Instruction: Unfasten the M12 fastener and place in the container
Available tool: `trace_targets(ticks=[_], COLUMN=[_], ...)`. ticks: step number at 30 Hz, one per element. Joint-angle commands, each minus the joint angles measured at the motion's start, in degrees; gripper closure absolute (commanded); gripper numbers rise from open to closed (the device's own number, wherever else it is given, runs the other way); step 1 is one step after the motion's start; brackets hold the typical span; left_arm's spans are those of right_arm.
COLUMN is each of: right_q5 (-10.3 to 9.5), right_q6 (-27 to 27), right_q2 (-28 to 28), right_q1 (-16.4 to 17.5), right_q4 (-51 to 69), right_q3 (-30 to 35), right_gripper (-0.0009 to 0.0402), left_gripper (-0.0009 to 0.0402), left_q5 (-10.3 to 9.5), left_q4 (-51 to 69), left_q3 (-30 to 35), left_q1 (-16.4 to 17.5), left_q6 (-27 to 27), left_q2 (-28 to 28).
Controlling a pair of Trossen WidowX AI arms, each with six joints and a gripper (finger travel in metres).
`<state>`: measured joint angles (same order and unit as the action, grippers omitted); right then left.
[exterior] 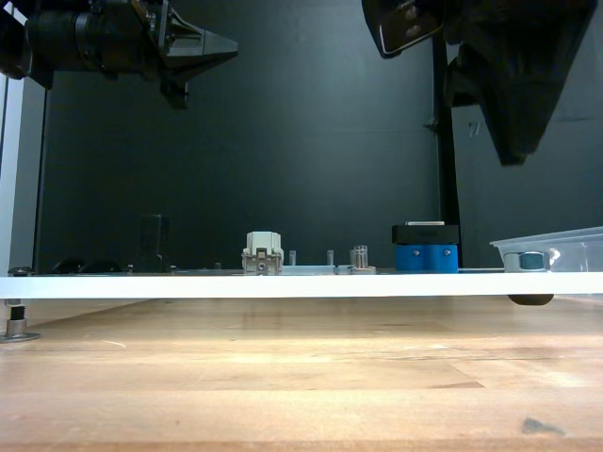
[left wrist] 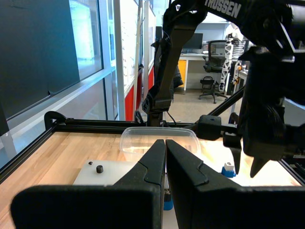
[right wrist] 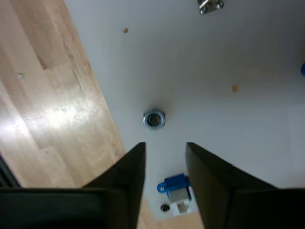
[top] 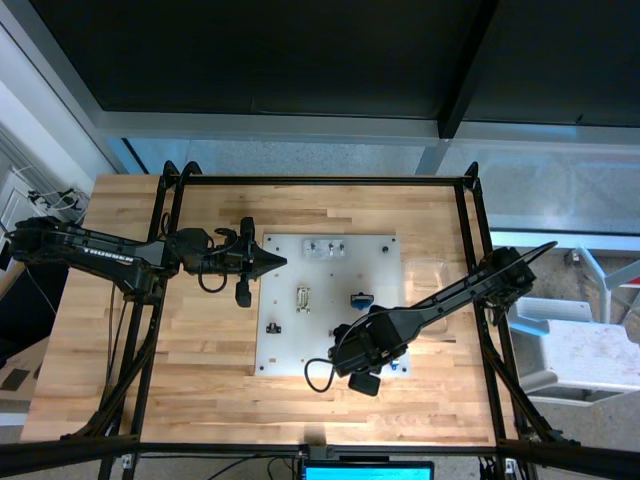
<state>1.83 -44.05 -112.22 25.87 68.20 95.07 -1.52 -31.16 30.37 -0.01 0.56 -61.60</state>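
**A:** Where is the nut?

**B:** The small silver nut [right wrist: 154, 119] sits on its stud on the white board [right wrist: 228, 57], not in the clear container [top: 428, 266]. The right claw [right wrist: 164, 149] hangs above it, fingers spread. The left claw [top: 272, 262], pressed closed, hovers at the board's left edge.

**A:** How will it handle?

**B:** Probably light, rigid and slick. Grip two opposite flats.

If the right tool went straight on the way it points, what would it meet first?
Likely the silver nut on the white board, just ahead of the open right tool, though depth is unclear. The left tool, shut, hangs above the board's left edge.
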Motion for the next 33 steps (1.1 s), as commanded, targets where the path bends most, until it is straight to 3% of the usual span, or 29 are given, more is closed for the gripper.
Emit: trace_targets(ticks=[1,6,11,33], right_q5=[0.35,0.11,-0.42,0.07], right_q6=[0.92,1.53,1.4,3.61], right_q2=[-0.94,-2.36,-2.23,-2.21], right_q1=[0.02,0.07,0.24,0.26], right_q4=[-1.25,-3.19,-6.29,-13.9], right_q3=[-0.28,-1.01,-4.0,-10.75], right_gripper=[0.0224,0.0178,0.0159,0.0167], left_gripper=[0.0393,0.0393,0.0393,0.0393], left_q5=[0.0,0.0,0.0,0.0], left_q4=[-0.02,-0.02,-0.02,-0.02], left_q3=[0.0,0.0,0.0,0.0], left_q1=[0.0,0.02,0.0,0.02], left_q6=[-0.02,-0.02,-0.02,-0.02], left_q2=[0.0,0.0,0.0,0.0])
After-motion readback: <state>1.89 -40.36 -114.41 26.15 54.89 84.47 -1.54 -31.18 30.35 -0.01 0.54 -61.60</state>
